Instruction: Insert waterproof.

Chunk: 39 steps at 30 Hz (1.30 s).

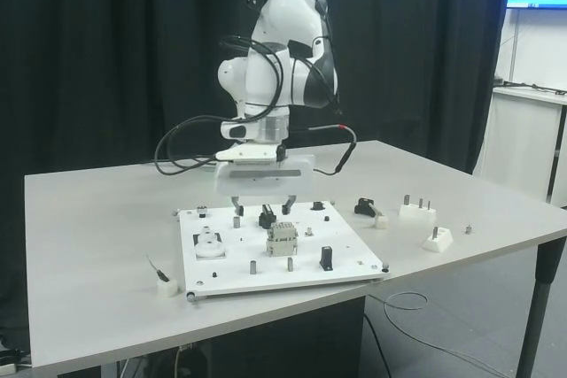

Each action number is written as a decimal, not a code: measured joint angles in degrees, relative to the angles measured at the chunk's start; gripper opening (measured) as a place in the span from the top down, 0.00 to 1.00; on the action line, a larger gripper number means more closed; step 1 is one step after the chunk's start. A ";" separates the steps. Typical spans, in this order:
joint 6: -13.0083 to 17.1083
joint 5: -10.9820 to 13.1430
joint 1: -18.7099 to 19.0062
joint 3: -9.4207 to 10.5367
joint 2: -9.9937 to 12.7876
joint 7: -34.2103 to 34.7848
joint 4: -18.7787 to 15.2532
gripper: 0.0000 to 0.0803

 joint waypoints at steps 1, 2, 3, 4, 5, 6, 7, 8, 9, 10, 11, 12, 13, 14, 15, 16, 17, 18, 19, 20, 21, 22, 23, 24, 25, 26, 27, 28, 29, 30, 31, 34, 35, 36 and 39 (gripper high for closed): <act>-0.07 0.00 -0.05 0.01 0.05 0.06 -0.01 0.00; -0.12 0.00 -0.10 0.02 0.10 0.10 -0.02 0.00; -0.15 0.00 -0.15 0.05 0.15 0.12 -0.03 0.00; -0.16 0.00 -0.20 0.09 0.20 0.13 -0.04 0.00; -0.16 0.00 -0.24 0.13 0.25 0.14 -0.05 0.00; -0.16 0.00 -0.29 0.18 0.31 0.17 -0.05 0.00; -0.16 0.00 -0.33 0.21 0.37 0.19 -0.05 0.00; -0.15 0.00 -0.37 0.24 0.43 0.21 -0.05 0.00; -0.15 0.00 -0.39 0.26 0.51 0.23 -0.05 0.00; -0.15 0.01 -0.41 0.28 0.58 0.24 -0.05 0.00; -0.14 0.01 -0.43 0.30 0.64 0.25 -0.05 0.00; -0.13 0.01 -0.45 0.32 0.71 0.26 -0.05 0.00; -0.12 0.01 -0.47 0.34 0.78 0.27 -0.05 0.00; -0.11 0.01 -0.49 0.36 0.85 0.27 -0.06 0.00; -0.10 0.01 -0.50 0.37 0.92 0.27 -0.06 0.00; -0.10 0.01 -0.51 0.38 1.00 0.27 -0.06 0.00; -0.08 0.01 -0.51 0.39 1.08 0.28 -0.06 0.00; -0.06 0.03 -0.51 0.39 1.16 0.29 -0.06 0.00; -0.03 0.05 -0.51 0.40 1.25 0.31 -0.06 0.00; 0.02 0.07 -0.51 0.41 1.34 0.36 -0.06 0.00; 0.11 0.08 -0.51 0.43 1.42 0.46 -0.06 0.00; 0.20 0.08 -0.51 0.46 1.50 0.59 -0.06 0.00; 0.28 0.08 -0.51 0.49 1.57 0.76 -0.06 0.00; 0.33 0.09 -0.51 0.52 1.64 0.88 -0.06 0.00; 0.38 0.09 -0.51 0.56 1.70 0.97 -0.06 0.00; 0.42 0.09 -0.51 0.61 1.76 1.02 -0.07 0.00; 0.47 0.09 -0.52 0.66 1.81 1.06 -0.07 0.00; 0.51 0.09 -0.52 0.70 1.86 1.08 -0.06 0.00; 0.56 0.09 -0.53 0.76 1.92 1.11 -0.07 0.00; 0.60 0.09 -0.55 0.82 1.97 1.13 -0.07 0.00; 0.65 0.09 -0.58 0.89 2.03 1.15 -0.07 0.00; 0.77 0.09 -0.64 1.02 2.16 1.21 -0.09 0.00; 0.77 0.09 -0.65 1.02 2.16 1.21 -0.10 0.00; 0.77 0.09 -0.66 1.02 2.16 1.22 -0.11 0.00; 0.77 0.09 -0.70 1.03 2.16 1.22 -0.17 0.00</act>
